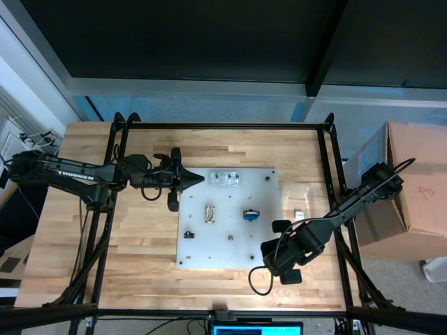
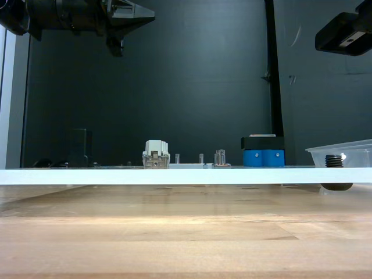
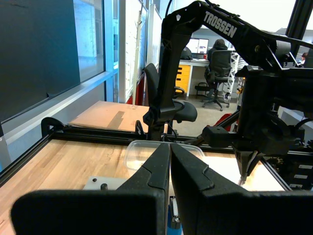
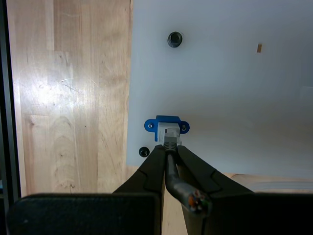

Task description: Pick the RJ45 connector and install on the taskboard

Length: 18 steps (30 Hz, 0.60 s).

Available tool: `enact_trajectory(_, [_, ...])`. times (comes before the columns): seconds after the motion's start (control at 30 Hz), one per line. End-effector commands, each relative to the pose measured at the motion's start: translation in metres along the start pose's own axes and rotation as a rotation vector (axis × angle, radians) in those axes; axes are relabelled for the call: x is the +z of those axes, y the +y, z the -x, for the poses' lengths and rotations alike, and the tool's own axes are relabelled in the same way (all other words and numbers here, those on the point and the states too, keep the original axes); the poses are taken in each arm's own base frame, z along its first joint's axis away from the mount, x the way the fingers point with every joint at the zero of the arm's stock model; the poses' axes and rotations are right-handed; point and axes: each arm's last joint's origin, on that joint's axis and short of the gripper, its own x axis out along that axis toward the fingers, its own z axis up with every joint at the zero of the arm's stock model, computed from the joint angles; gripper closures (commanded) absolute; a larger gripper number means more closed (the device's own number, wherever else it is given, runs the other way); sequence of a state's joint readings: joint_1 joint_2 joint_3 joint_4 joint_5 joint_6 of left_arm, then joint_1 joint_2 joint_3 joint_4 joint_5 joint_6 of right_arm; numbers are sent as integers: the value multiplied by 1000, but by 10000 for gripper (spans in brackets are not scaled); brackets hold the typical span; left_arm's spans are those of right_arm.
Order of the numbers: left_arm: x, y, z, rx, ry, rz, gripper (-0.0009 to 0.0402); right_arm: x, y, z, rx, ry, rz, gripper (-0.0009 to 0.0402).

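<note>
The RJ45 connector [image 4: 169, 133] is a clear plug on a short dark cable stub. My right gripper [image 4: 168, 149] is shut on it, with the plug pointing down at the blue socket mount [image 4: 152, 125] on the white taskboard [image 4: 230, 98]. In the low view the right gripper [image 2: 343, 32] hangs high above the blue mount [image 2: 263, 157], so the plug is clear of its seat. From above, the right gripper [image 1: 272, 252] is over the board's near right corner, near the blue mount [image 1: 251, 215]. My left gripper [image 1: 195, 179] is shut and empty over the board's left edge, also raised [image 2: 139, 13].
A clear plastic tray [image 1: 300, 199] lies right of the board, with a black screw [image 2: 333, 160] by it. A grey connector block [image 1: 209, 213] and small metal posts [image 2: 220, 157] stand on the board. A cardboard box [image 1: 412, 188] is beyond the table's right edge.
</note>
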State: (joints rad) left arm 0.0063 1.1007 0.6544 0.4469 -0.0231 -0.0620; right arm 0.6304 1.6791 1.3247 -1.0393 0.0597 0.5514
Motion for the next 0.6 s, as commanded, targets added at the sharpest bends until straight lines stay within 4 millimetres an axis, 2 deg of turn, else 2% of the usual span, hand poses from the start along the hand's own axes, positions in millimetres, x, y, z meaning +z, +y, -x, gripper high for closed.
enact_trajectory(0.03, [0, 0, 0, 0, 0, 0, 393, -1, 0, -1, 2, -2, 2, 393])
enact_trajectory(0.6, [0, 0, 0, 0, 0, 0, 393, -2, 0, -4, -2, 6, 8, 393])
